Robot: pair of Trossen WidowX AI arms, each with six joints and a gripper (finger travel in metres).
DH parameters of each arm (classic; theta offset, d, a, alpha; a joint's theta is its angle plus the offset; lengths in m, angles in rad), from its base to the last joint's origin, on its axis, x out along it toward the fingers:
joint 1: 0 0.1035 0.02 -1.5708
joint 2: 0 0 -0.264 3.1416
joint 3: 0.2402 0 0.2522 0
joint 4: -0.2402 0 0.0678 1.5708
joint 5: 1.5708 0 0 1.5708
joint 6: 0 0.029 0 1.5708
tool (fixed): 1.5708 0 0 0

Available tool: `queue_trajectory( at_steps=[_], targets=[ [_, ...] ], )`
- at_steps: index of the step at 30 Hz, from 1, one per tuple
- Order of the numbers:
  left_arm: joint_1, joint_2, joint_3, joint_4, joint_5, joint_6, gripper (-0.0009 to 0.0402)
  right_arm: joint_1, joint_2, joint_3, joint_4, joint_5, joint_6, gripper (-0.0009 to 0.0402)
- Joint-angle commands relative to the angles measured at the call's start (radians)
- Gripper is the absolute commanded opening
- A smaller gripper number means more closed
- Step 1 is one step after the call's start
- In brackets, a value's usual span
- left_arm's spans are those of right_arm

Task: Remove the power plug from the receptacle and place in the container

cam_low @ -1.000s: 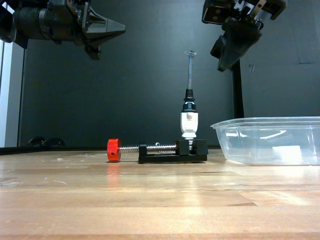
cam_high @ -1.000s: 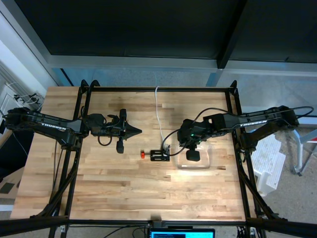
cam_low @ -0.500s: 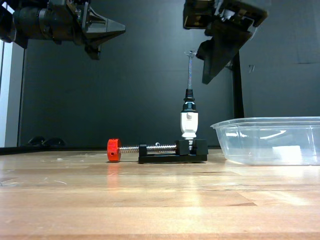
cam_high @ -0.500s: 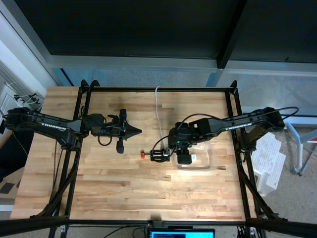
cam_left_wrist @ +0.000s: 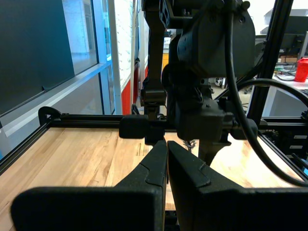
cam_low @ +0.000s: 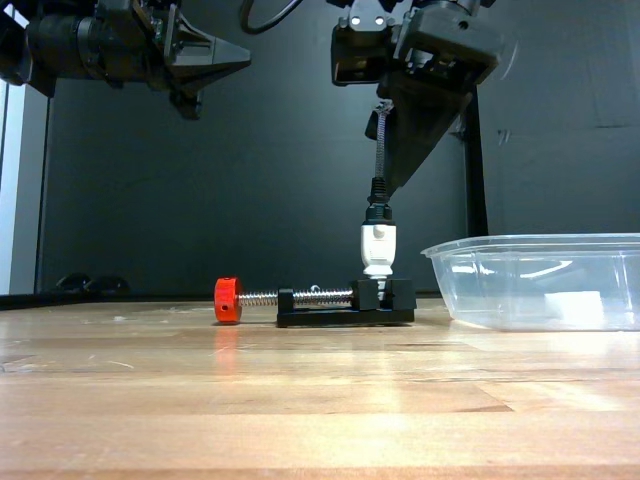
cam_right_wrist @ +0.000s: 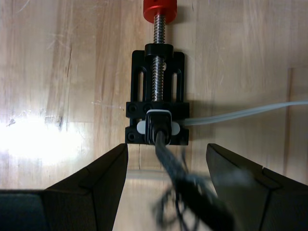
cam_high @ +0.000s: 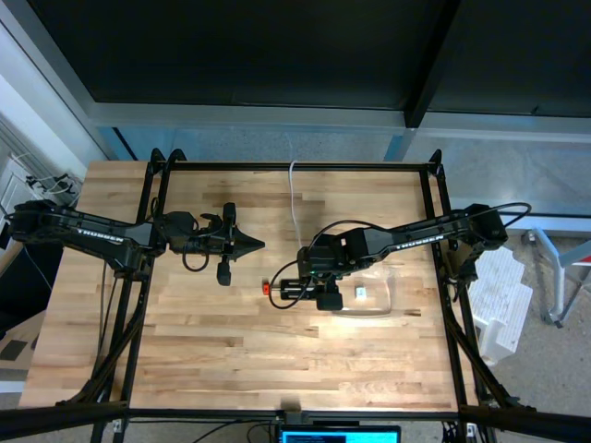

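Observation:
The receptacle (cam_high: 288, 290) (cam_low: 345, 303) (cam_right_wrist: 156, 118) is a small black block with a red tab, lying mid-table. The power plug (cam_low: 377, 215) (cam_right_wrist: 159, 126) stands upright in it, and its thin cord (cam_low: 380, 140) (cam_right_wrist: 179, 175) rises straight up. My right gripper (cam_high: 312, 277) (cam_low: 392, 170) (cam_right_wrist: 166, 149) hangs open just above the plug, one finger on each side of the cord, touching nothing. The clear container (cam_high: 392, 297) (cam_low: 530, 280) sits right of the receptacle with a small white mark inside. My left gripper (cam_high: 257, 245) (cam_low: 240, 55) (cam_left_wrist: 167, 144) is shut and empty, raised well to the left.
A white cable (cam_high: 295, 208) (cam_right_wrist: 250, 113) runs from the receptacle toward the table's far edge. A black metal frame (cam_high: 295, 167) borders the table on its far, left and right sides. The left arm lies level above the table's left half.
The right gripper has moved left from above the container to directly over the plug and come lower, now straddling the cord. The left arm, plug and container have not moved.

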State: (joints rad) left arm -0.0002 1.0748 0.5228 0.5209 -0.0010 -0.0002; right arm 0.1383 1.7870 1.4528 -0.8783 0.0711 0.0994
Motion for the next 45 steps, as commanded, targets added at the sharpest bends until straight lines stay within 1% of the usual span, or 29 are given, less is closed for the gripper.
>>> queue_trajectory(
  at_steps=[1,6,10,30,37,45],
  targets=[
    [0.0,0.0,0.0,0.0,0.0,0.0,0.0,0.001,0.025,0.017,0.0,-0.001,0.002,0.0227],
    [0.0,0.0,0.0,0.0,0.0,0.0,0.0,0.002,0.055,0.031,0.001,-0.001,0.002,0.0227],
    [0.0,0.0,0.0,0.0,0.0,0.0,0.0,0.003,0.055,0.026,0.007,0.0,0.006,0.0225],
    [0.0,0.0,0.0,0.0,0.0,0.0,0.0,0.008,0.055,0.0,0.048,-0.002,0.018,0.0176],
    [0.0,0.0,0.0,0.0,0.0,0.0,0.0,0.008,0.055,-0.005,0.058,-0.003,0.019,0.0141],
    [0.0,0.0,0.0,0.0,0.0,0.0,0.0,0.008,0.055,-0.005,0.058,-0.001,0.03,0.0075]
  ],
)
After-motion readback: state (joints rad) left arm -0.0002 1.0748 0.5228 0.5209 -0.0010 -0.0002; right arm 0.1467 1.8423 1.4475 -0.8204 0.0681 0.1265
